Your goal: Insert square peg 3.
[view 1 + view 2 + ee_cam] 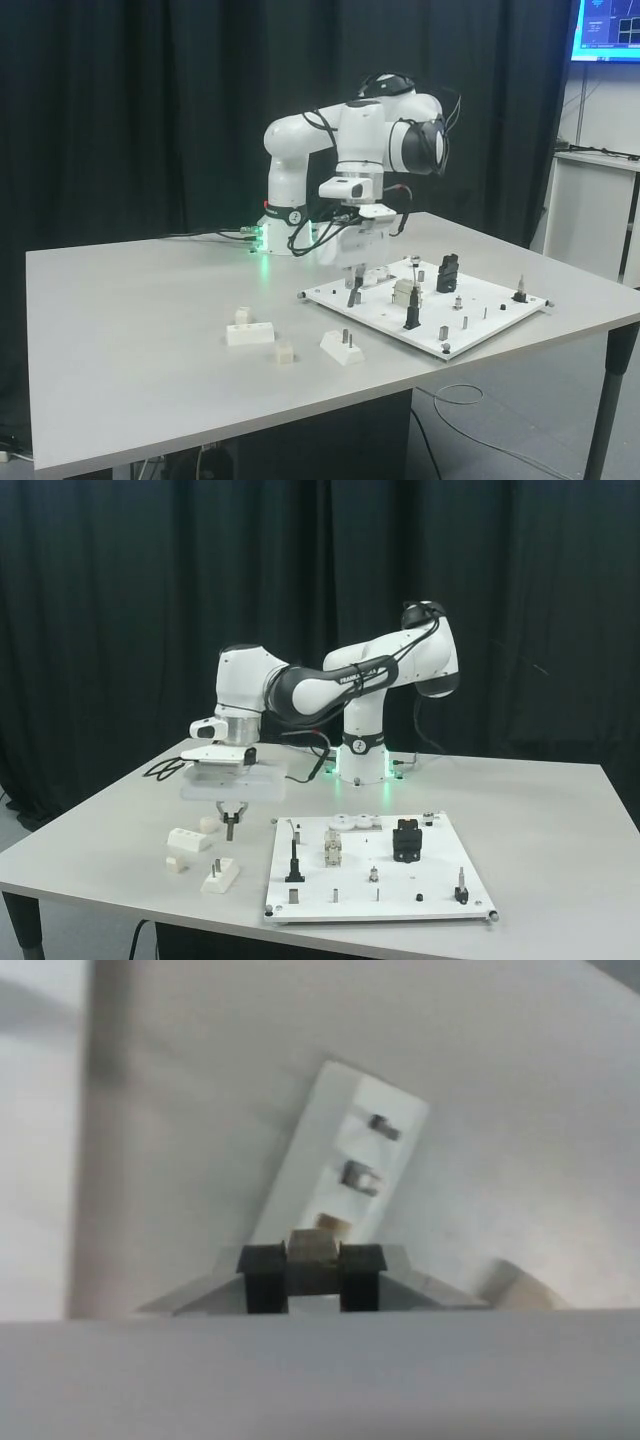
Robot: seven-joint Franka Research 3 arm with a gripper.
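Observation:
My gripper (pixel 312 1295) is shut on a short square peg (pixel 312 1248), which sits between the two black fingers (pixel 264 1280). Beyond it on the table lies a small white holder block (pixel 350 1155) with two grey pegs standing in it and one open square hole (pixel 333 1222) nearest the held peg. In the room views the gripper (pixel 230 816) hangs above the table with the peg (pixel 230 831) pointing down. It is a little above and behind the holder block (pixel 220 875), not touching it. The first room view shows the same gripper (pixel 352 287) and block (pixel 342 347).
A white board (pixel 440 905) carrying several black and grey fixtures lies right of the holder block. A longer white block (pixel 188 838) and a small cube (pixel 176 864) lie to its left. The arm's base (pixel 362 765) glows green at the back.

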